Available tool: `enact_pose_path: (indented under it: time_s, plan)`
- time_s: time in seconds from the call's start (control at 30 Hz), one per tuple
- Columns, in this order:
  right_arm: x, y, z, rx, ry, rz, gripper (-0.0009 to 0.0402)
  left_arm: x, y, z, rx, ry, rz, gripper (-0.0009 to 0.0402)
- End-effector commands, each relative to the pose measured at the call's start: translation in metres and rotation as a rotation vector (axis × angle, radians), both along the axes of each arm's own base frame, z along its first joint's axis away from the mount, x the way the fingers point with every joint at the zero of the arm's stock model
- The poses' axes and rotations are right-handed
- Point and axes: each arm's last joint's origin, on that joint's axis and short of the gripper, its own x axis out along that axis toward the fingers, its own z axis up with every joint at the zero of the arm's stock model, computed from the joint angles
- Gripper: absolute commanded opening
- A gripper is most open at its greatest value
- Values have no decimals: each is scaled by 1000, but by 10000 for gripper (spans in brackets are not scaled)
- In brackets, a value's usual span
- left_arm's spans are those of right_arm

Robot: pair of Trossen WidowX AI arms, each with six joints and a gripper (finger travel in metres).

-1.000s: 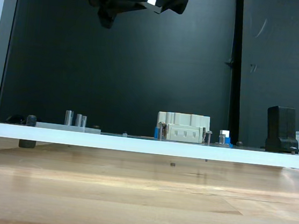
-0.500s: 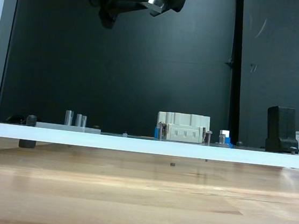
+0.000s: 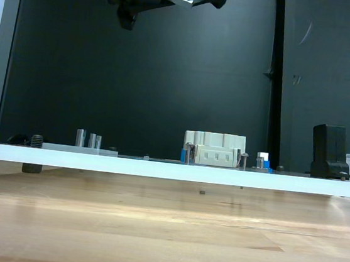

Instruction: Pick the 16mm bar and place in it's hole on the taskboard

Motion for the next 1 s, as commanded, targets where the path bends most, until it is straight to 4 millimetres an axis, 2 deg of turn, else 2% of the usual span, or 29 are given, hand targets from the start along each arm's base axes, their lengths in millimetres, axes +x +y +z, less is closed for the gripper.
enact_pose_path:
  time_s: [0.03,0.47,0.67,1.0]
  plan:
    - [-13,0,-5,7,-106,-2,272,0,1,0,1,-3,9,0]
    - [-46,0,-33,14,-520,-29,256,1,2,9,-15,-98,22,0]
    - [-48,-1,-44,22,-586,-30,250,1,2,15,-23,-162,24,0]
    - [-49,-1,-51,75,-779,-47,250,1,2,21,-29,-226,23,0]
